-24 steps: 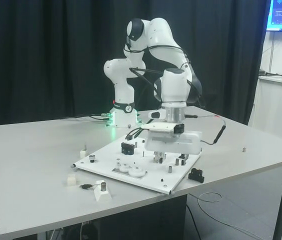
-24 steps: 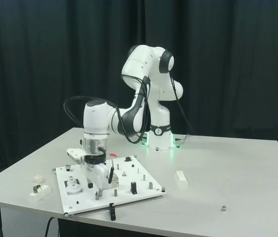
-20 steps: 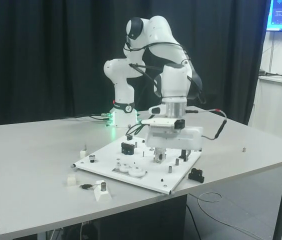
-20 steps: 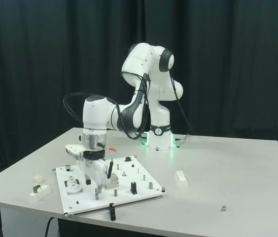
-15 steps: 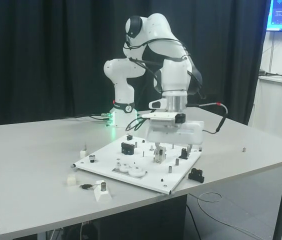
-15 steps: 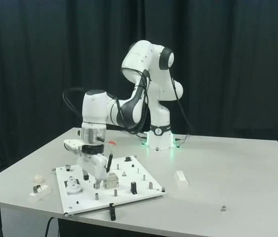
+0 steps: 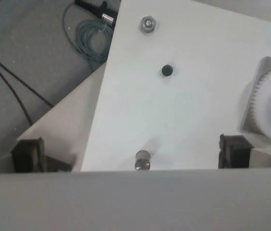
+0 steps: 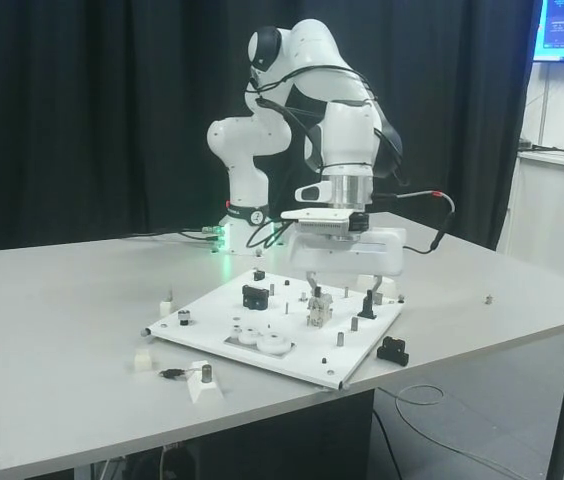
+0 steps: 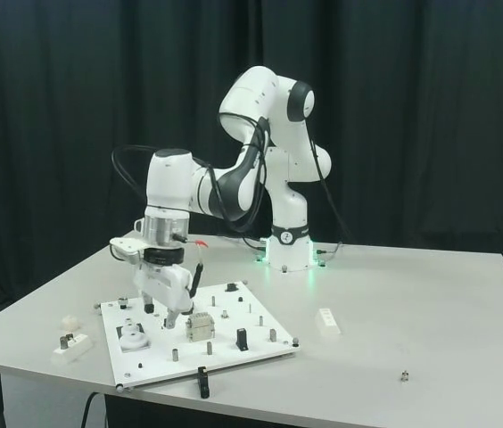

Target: Pick round peg 4.

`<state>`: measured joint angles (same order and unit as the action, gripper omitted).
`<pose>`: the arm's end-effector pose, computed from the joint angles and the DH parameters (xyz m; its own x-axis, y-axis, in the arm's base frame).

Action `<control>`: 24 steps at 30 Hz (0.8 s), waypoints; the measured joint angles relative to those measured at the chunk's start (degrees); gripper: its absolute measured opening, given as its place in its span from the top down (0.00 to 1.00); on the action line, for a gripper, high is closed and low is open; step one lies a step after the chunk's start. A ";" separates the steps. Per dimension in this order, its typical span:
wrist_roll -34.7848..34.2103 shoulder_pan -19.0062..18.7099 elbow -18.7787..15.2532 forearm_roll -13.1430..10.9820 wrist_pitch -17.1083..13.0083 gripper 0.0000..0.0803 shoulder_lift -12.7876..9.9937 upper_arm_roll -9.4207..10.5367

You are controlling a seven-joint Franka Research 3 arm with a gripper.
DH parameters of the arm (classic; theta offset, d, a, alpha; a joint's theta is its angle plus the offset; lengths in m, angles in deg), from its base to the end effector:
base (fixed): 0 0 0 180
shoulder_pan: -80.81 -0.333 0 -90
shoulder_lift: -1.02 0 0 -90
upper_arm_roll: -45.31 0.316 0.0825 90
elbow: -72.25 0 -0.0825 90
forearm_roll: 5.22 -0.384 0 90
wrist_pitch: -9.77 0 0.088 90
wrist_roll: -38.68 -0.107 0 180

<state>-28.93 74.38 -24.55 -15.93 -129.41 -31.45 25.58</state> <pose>0.6827 -0.1299 0.3050 0.0878 -0.9899 0.1112 -0.9775 -0.1071 -0.1820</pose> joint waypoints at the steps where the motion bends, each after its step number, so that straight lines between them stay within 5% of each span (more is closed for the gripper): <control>1: 0.04 0.00 0.02 0.08 0.02 0.01 0.03 -0.05; 24: 2.38 0.21 1.27 0.31 1.88 0.00 0.06 -0.74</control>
<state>-26.55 74.59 -23.29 -15.62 -127.52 -31.38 24.84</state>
